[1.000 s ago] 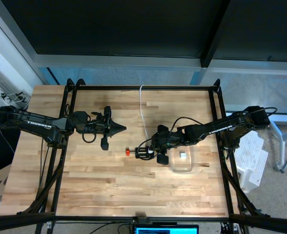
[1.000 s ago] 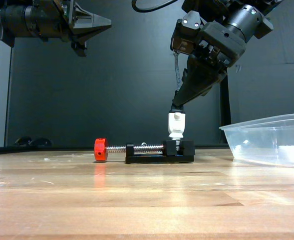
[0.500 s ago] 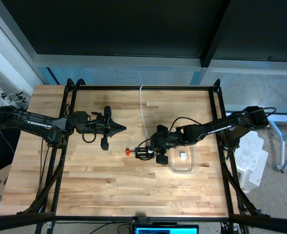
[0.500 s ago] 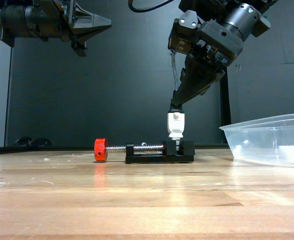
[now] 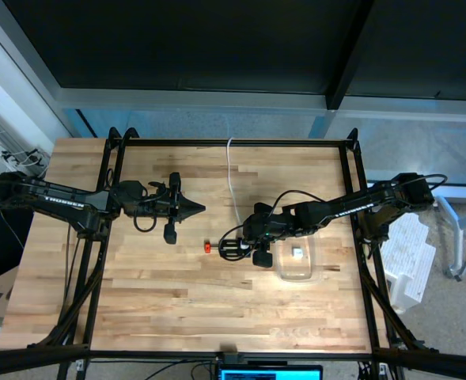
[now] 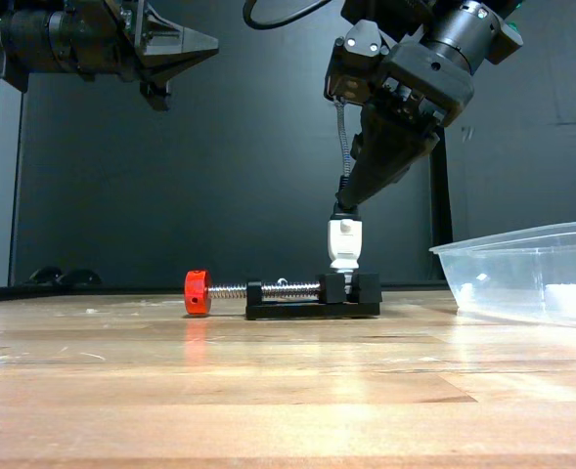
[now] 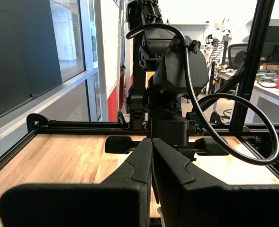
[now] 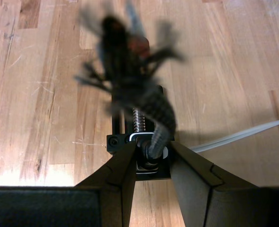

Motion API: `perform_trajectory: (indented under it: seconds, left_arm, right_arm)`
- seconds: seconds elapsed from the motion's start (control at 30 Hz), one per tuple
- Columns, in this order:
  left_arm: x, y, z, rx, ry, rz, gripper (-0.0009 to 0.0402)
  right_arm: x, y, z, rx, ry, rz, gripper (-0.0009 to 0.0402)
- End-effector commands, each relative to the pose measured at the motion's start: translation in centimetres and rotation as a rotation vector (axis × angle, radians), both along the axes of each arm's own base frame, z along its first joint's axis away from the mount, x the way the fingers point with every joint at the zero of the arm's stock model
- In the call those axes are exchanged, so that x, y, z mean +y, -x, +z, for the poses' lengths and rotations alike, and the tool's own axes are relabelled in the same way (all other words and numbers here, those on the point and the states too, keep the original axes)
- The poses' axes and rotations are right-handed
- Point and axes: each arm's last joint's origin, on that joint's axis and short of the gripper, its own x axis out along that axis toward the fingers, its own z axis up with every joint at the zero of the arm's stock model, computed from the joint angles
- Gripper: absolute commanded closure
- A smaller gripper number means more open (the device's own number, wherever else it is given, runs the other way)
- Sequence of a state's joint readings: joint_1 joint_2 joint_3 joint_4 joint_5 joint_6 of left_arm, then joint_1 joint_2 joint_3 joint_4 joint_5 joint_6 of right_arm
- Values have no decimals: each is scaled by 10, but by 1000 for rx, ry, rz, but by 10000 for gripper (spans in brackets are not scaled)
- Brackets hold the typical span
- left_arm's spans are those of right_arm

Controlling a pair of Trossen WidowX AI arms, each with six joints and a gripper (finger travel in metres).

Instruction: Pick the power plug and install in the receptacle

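One power plug (image 8: 150, 152), one receptacle (image 6: 344, 244)
We barely see the power plug, clenched between the right gripper's (image 6: 344, 200) fingers (image 8: 122, 165) directly atop the receptacle; the left gripper (image 6: 207, 43), pinched shut, hangs high, well left of it.

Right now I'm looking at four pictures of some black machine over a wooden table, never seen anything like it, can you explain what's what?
These are two black robot arms, each ending in a two-fingered gripper, over a wooden table. One picture looks down from above, one looks level along the tabletop, two come from cameras on the arms' wrists. The left gripper hangs shut and empty, high over the table's left side. The right gripper pinches a tiny black blocky power plug right on top of the small white receptacle, which stands in a black vise with an orange-red knob. Whether it's seated, I can't tell. A thin white cord trails away across the table. Beside the vise sits a clear plastic tray holding a small white cube.
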State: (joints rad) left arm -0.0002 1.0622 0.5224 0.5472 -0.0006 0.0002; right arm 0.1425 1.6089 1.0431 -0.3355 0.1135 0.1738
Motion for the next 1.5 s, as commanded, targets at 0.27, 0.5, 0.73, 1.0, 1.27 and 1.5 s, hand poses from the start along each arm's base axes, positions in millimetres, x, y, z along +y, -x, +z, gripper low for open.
perform_trajectory:
  seconds: [0.27,0.5,0.73,1.0,1.27,1.5]
  left_arm:
    - [0,0,0,-1,0,0,393]
    - [0,0,0,0,0,0,393]
    - [0,0,0,-1,0,0,393]
    - [0,0,0,-1,0,0,393]
    - [0,0,0,-1,0,0,393]
    - [0,0,0,-1,0,0,393]
  right_arm:
    - [-1,10,21,-29,-15,-6,281]
    - [-2,26,32,15,-12,-9,268]
    - [-2,30,48,79,-3,-5,267]
    - [-2,30,51,84,-3,-2,268]
    - [-10,46,86,-81,34,41,294]
    - [-26,58,107,-260,50,13,372]
